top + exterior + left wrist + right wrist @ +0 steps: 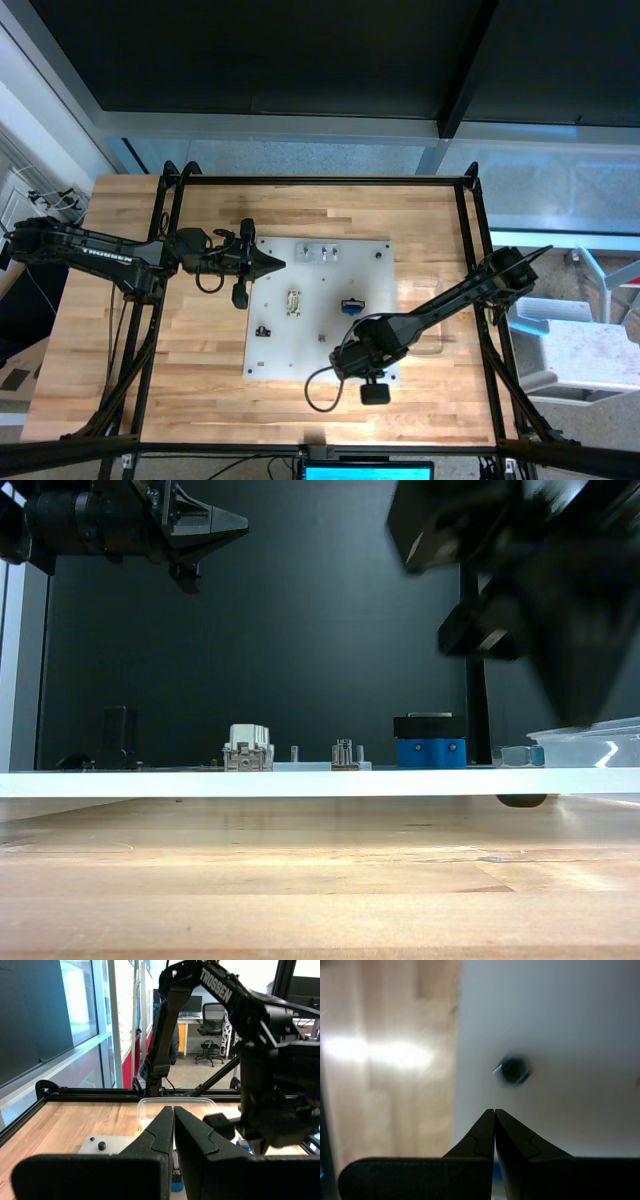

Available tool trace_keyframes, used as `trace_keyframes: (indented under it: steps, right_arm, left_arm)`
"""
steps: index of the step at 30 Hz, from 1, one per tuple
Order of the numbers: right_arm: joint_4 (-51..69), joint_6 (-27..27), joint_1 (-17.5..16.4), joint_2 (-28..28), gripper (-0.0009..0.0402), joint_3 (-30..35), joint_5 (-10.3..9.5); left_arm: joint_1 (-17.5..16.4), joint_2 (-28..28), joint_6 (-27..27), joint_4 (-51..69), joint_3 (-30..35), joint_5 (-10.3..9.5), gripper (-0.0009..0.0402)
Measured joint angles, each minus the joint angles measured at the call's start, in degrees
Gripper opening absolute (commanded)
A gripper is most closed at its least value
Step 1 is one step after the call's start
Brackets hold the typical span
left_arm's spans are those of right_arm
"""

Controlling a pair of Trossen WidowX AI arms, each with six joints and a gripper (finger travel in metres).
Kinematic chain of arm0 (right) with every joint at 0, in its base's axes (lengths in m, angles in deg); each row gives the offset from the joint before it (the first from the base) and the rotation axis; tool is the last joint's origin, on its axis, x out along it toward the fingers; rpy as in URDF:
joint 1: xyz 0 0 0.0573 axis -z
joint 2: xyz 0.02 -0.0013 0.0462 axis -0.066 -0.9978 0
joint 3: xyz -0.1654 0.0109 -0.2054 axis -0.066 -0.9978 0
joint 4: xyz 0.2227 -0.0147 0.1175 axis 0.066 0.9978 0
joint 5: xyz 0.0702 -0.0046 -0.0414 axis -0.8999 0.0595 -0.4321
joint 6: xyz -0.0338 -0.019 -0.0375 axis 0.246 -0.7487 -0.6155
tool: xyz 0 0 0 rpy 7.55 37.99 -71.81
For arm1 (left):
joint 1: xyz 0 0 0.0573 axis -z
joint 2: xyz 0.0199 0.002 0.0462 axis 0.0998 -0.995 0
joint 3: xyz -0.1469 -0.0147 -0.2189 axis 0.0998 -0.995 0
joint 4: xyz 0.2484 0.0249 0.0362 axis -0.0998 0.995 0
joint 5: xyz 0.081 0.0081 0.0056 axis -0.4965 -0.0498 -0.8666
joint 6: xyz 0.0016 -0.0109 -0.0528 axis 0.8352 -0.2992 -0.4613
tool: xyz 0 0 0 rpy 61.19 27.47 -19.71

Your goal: Pick the M12 fastener and fasten on the M12 threads

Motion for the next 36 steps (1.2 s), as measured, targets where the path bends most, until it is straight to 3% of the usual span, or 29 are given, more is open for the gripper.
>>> trace_keyframes:
  steps: [3, 9, 14, 22, 36]
  right_arm:
    - [0.9, 0.0, 0.2, 0.1, 0.0, 0.2, 1.11]
    - [1.0, 0.2, -0.1, 0.4, 0.0, 0.3, 1.36]
    - [1.3, 1.5, 0.1, 2.2, 0.0, 0.6, 3.52]
    - [1.5, 2.4, -0.1, 5.2, 0.0, 0.6, 3.15]
    - [1.6, 2.4, -0.2, 5.8, 0.0, 0.6, 3.15]
  left_arm:
    - [0.0, 0.0, 0.0, 0.0, 0.0, 0.02, 0.0]
    - [0.0, 0.0, 0.0, 0.0, 0.0, 0.02, 0.0]
    - [0.0, 0.0, 0.0, 0.0, 0.0, 0.0, 0.0]
    - [0.0, 0.0, 0.0, 0.0, 0.0, 0.0, 0.0]
    - [0.0, 0.0, 0.0, 0.0, 0.0, 0.0, 0.0]
